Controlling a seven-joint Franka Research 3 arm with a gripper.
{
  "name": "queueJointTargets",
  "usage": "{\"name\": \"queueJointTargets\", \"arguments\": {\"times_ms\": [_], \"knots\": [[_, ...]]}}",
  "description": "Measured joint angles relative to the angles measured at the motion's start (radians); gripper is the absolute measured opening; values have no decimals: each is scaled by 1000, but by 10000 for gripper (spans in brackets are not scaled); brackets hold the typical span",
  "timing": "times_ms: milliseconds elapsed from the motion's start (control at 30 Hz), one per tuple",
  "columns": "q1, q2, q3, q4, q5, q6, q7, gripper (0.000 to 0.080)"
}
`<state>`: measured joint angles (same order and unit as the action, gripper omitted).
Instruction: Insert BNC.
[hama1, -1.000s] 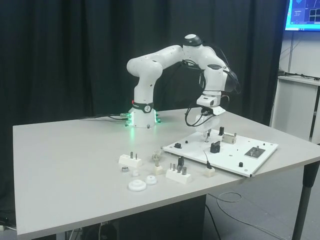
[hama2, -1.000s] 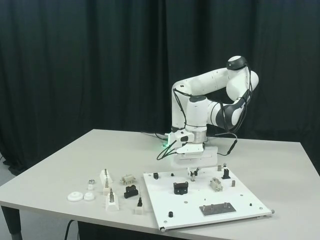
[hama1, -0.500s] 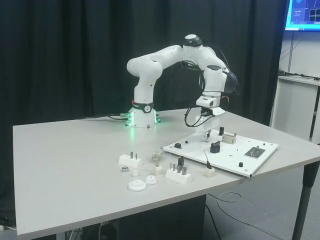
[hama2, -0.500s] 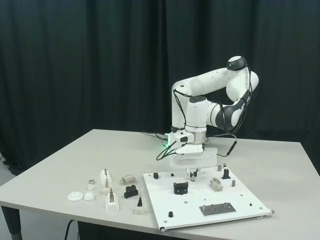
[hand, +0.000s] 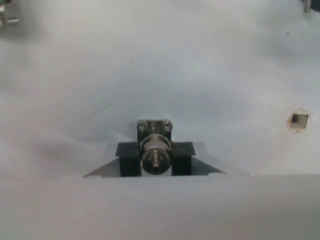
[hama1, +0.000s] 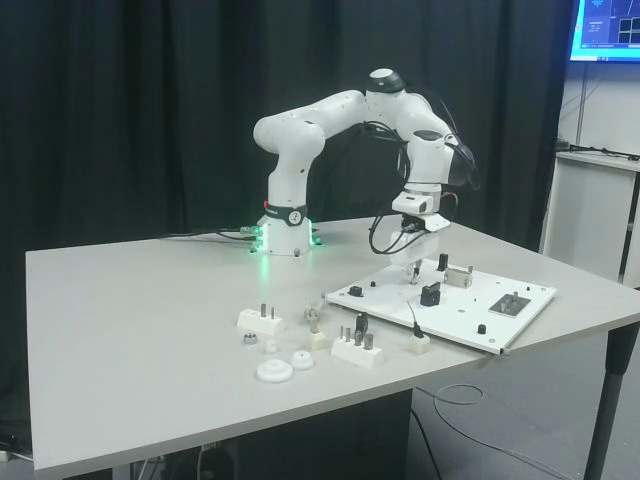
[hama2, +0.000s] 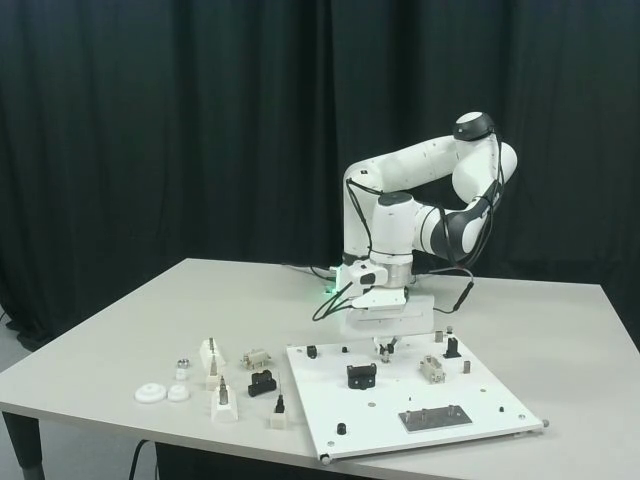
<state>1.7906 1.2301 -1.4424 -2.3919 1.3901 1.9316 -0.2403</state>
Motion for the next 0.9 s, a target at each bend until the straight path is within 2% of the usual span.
{"name": "queueJointTargets", "arguments": {"times_ms": [900], "knots": [[-7,0,0,6,-8,-6,-272,126]]}}
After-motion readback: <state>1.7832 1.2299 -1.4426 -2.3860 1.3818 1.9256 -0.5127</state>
